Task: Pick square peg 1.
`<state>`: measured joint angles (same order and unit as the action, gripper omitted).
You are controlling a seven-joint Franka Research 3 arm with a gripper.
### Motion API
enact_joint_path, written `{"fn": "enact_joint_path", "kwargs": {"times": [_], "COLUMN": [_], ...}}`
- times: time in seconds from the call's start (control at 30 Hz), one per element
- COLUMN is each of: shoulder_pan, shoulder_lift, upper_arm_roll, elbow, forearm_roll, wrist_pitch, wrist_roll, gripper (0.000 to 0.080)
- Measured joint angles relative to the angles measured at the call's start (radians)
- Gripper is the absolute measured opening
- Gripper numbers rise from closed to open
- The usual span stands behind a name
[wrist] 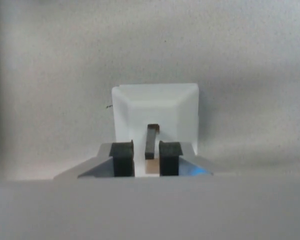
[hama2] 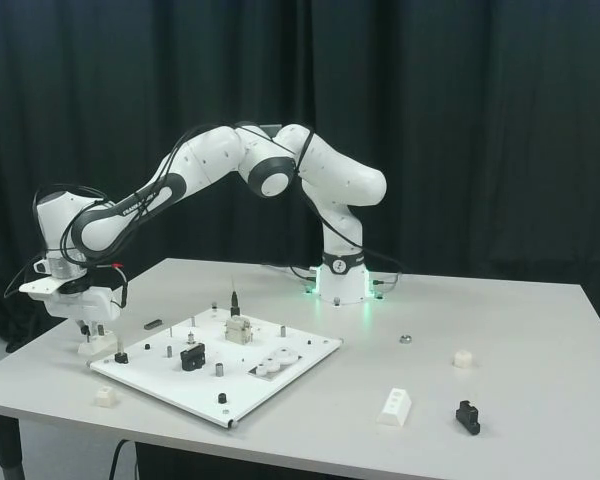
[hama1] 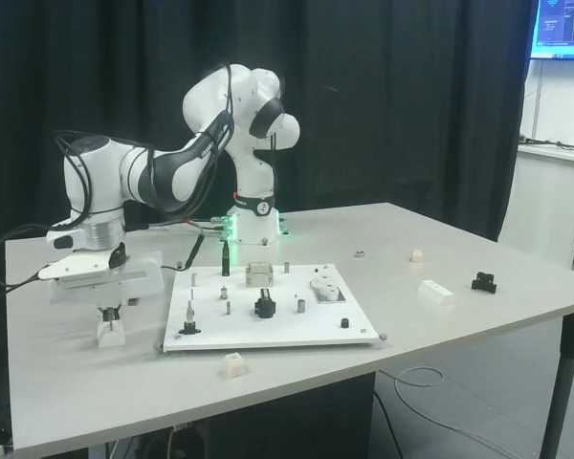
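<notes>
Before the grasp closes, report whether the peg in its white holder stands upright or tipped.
Upright: the small black square peg rises straight from the white sloped holder block, between the end effector's open black fingers.

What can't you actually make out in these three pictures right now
- Peg tip: wrist view, hidden between the gripper fingers; contact cannot be told.
- White holder base: wrist view, cut off by the blurred wrist body.
- Gripper: both room views, too small.
- Small parts on the white board: both room views, too small to identify.

two room views share the table [hama1: 478,258]; wrist looks down.
</notes>
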<state>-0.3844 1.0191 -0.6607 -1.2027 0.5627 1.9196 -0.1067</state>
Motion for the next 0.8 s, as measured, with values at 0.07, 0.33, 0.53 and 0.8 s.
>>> {"fn": "enact_joint_path", "kwargs": {"times": [0.07, 0.33, 0.53, 0.8], "shoulder_pan": [0.0, 0.0, 0.0, 0.001], "shoulder_lift": [0.0, 0.0, 0.0, -0.003], "upper_arm_roll": [0.002, 0.007, 0.007, -0.001], "elbow": [-0.002, -0.005, -0.005, -0.002], "forearm_roll": [0.0, 0.0, 0.0, -0.002], "wrist_pitch": [0.003, 0.017, 0.024, 0.029], "wrist_roll": [-0.001, -0.005, -0.005, -0.009], "gripper": [0.0107, 0.0104, 0.0028, 0.0028]}}
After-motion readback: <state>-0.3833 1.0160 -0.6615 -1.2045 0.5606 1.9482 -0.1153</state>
